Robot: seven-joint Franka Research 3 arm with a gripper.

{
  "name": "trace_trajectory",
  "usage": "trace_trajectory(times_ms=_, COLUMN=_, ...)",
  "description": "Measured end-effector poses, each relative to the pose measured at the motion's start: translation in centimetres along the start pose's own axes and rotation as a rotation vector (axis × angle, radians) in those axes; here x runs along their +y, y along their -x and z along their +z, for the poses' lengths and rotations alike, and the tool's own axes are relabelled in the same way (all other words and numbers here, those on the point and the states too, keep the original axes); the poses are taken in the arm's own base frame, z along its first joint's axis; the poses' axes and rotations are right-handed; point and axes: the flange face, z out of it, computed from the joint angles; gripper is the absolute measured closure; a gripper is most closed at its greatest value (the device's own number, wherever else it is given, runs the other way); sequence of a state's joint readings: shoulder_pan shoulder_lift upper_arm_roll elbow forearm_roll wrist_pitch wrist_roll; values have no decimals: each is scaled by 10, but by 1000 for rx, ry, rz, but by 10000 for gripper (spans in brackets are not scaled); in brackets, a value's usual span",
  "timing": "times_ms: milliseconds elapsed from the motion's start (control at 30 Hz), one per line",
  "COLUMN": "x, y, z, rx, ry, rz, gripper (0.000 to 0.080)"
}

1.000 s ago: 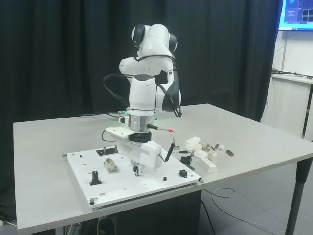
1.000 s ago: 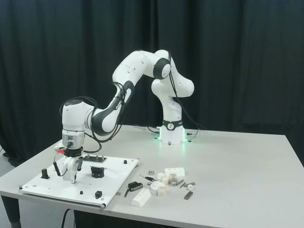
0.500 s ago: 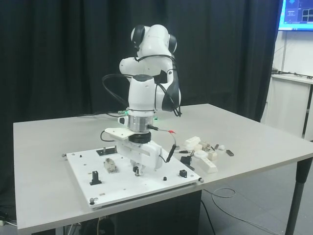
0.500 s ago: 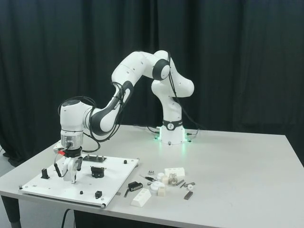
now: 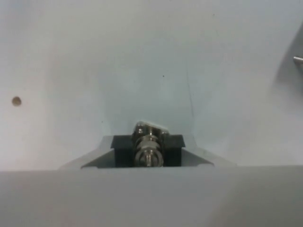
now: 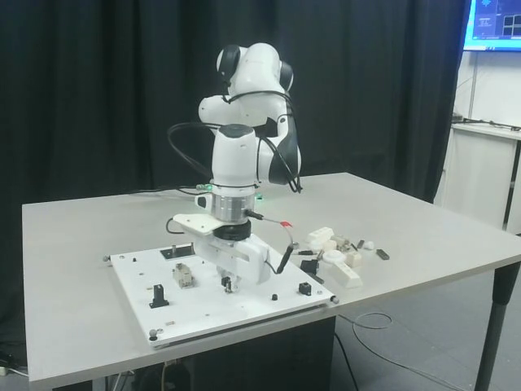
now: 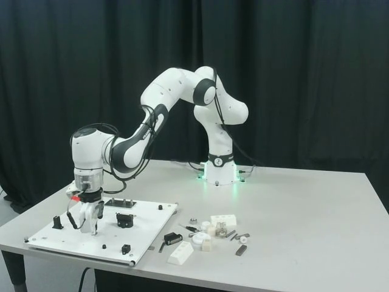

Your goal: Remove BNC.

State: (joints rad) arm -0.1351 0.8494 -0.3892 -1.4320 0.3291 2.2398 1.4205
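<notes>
A metal BNC connector (image 5: 148, 149) sits between my black finger pads (image 5: 122, 152) in the wrist view, with the white board behind it. My gripper (image 6: 229, 283) is shut on the connector, pointing straight down near the middle of the white board (image 6: 244, 316). From the second room view the gripper (image 7: 92, 229) hangs just over the white board (image 7: 61, 242). Whether the connector still sits in its socket is hidden by the fingers.
On the board stand a black fixture (image 6: 159, 295), a metal block (image 6: 183, 275) and a small black part (image 6: 304, 287). Several loose white and black parts (image 6: 335, 248) lie on the grey table (image 6: 423, 220) beside the board. A black curtain closes the back.
The wrist and forearm have shifted slightly sideways and the elbow has risen a little. The gripper tip stays at about the same spot on the board, still shut.
</notes>
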Motion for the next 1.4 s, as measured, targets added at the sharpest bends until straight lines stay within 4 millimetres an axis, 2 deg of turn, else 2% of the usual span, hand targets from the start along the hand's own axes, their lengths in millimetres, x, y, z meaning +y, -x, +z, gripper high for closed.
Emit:
trace_trajectory(times_ms=367, x=0, y=0, z=0, rx=-1, ry=4, rz=-15, gripper=683)
trace_trajectory(times_ms=733, x=0, y=0, z=0, rx=-1, ry=4, rz=-130, gripper=683)
trace_trajectory(times_ms=1400, x=0, y=-3, z=0, rx=-22, ry=-2, rz=-493, gripper=683)
